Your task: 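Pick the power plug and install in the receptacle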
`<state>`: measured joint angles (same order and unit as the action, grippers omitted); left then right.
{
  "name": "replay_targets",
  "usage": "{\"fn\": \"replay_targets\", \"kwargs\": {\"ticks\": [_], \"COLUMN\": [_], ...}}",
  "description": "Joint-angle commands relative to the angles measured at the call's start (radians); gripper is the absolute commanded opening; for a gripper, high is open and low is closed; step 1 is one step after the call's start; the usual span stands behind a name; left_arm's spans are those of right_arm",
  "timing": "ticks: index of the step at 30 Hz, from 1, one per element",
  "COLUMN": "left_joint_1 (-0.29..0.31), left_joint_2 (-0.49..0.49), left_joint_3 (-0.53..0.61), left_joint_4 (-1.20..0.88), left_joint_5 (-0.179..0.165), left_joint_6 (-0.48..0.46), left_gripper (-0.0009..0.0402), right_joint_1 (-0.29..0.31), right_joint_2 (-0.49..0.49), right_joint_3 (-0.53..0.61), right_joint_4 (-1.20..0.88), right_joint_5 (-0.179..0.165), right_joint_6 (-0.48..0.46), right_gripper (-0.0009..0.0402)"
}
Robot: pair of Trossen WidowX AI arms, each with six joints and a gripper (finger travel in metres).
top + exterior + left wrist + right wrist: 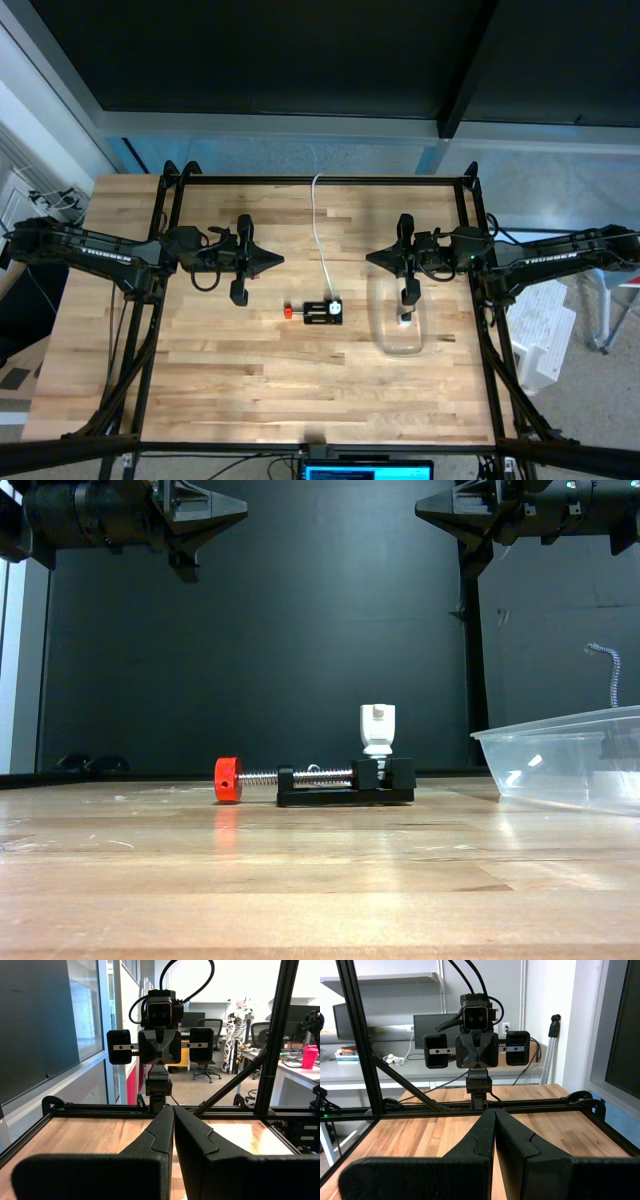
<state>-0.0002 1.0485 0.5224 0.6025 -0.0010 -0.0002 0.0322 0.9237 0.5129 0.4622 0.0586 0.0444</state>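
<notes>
**Wood, clear plastic, and two closed, empty pincers**

Wood planks, pale and butcher-block in pattern, make up the table [250, 390]. At its near edge a lit screen [367, 470] is cut off by the high view.

Further in, a black clamp [345, 785] lies flat on the table. Its bare metal screw ends in a round red knob [228, 779]. The receptacle [377, 725] stands upright in the clamp as a white, blocky stub. From table height its face cannot be read, and from above it is only a small white spot.

To the right of the clamp sits a clear oblong tray [545, 770] with thin glossy walls, its right end cut off in the low view. The power plug [406, 322] lies inside it as a tiny dark speck next to a white bit. It is partly under the right arm and too small to make out its shape.

Above and beyond these, the left gripper [275, 260] and the right gripper [372, 258] hang level over the table, tips pointing at each other and well apart. In each wrist view the matte black fingers [162, 1125] meet along their inner edges with nothing between them. The same is true of the right pair [485, 1127].

A white cable [320, 230] runs from the clamp to the table's far edge, where a black frame rail [320, 180] crosses.
</notes>
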Motion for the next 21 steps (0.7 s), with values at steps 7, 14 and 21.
{"fn": "replay_targets", "kwargs": {"ticks": [7,14,21], "left_joint_1": [0.0,0.0,0.0], "left_joint_2": [0.0,0.0,0.0], "left_joint_3": [0.0,0.0,0.0], "left_joint_4": [0.0,0.0,0.0], "left_joint_5": [0.0,0.0,0.0], "left_joint_6": [0.0,0.0,0.0], "left_gripper": [0.0,0.0,0.0], "right_joint_1": [0.001,0.001,0.003], "right_joint_2": [0.0,-0.005,-0.021], "right_joint_3": [0.0,0.007,0.137], "right_joint_4": [0.0,-0.012,-0.375], "right_joint_5": [0.0,-0.008,-0.034], "right_joint_6": [0.001,0.005,0.003], "right_gripper": [0.0,0.0,0.0]}}
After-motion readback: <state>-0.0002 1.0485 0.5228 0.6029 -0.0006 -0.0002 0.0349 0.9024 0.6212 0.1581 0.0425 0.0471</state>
